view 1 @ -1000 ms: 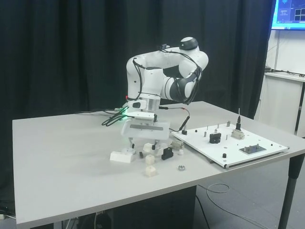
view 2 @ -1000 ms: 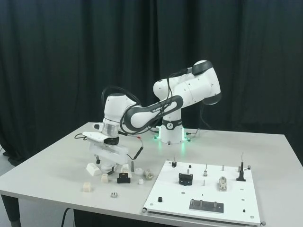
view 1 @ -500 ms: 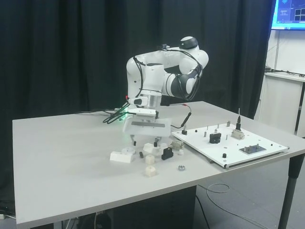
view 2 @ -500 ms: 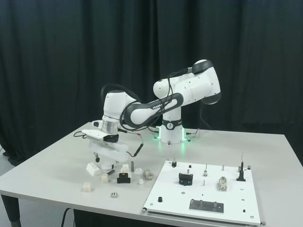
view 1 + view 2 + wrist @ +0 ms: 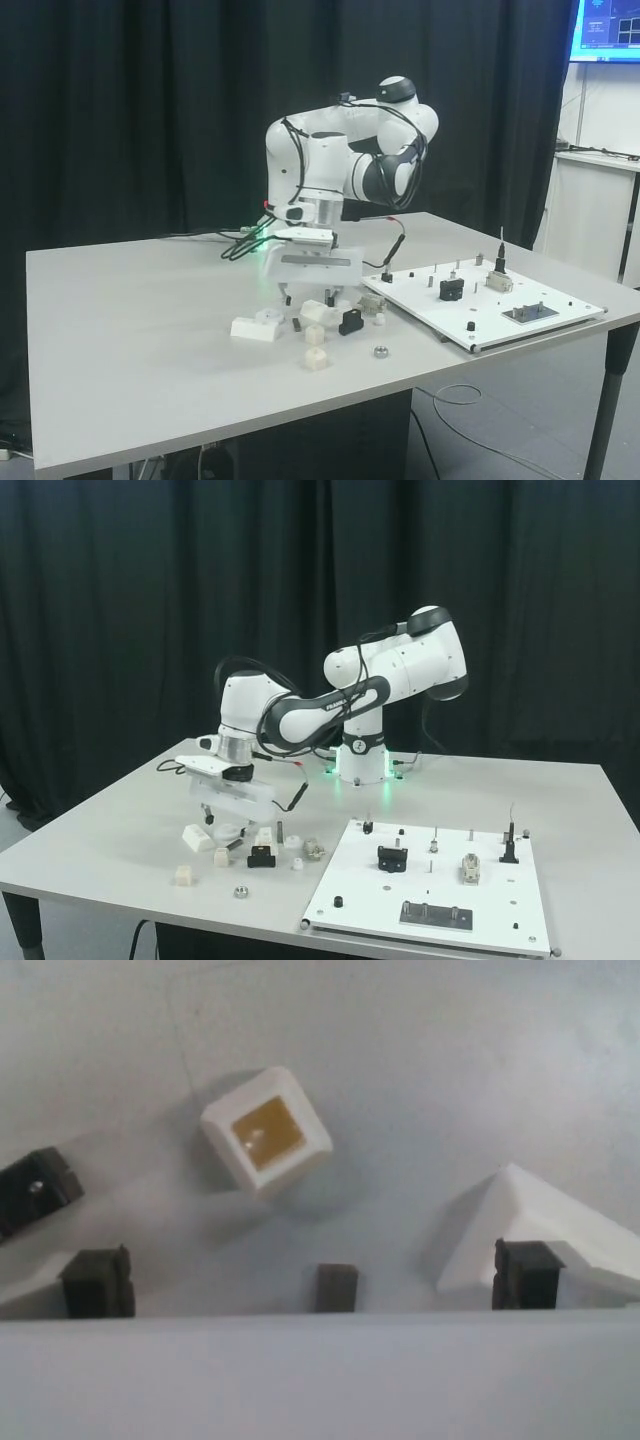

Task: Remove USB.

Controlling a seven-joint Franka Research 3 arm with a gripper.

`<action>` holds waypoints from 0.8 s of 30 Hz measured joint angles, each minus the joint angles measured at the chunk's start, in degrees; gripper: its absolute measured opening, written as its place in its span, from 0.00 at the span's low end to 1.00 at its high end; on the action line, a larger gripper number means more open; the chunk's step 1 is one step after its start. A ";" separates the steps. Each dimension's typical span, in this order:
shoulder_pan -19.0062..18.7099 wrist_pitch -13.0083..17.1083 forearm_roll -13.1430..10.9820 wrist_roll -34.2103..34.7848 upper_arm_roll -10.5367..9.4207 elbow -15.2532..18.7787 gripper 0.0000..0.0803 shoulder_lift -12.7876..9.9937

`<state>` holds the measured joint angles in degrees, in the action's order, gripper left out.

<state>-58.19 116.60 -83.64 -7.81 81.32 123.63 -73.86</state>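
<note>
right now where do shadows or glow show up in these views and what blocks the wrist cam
Wrist view: soft shadows fall beside the white cube and the white wedge block; the gripper's own pale body fills the lower strip, hiding what lies below. First room view: green glow at the arm's base. Second room view: the same green light shows on the grey table.

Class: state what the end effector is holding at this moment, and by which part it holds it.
Nothing is held. The end effector hangs open above the table, its fingers wide apart, with only a small dark piece lying between them.
</note>
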 joint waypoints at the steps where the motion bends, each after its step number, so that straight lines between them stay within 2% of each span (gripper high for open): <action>1: -0.09 -0.14 0.05 0.00 0.00 0.00 1.00 0.00; 6: -0.79 -2.00 0.72 0.00 0.22 0.07 1.00 0.00; 12: -2.70 -6.08 1.70 0.08 1.32 0.48 1.00 0.01; 24: -10.49 -14.69 3.12 6.61 4.65 2.47 1.00 0.35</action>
<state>-68.67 101.91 -80.52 -1.20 85.97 126.11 -73.52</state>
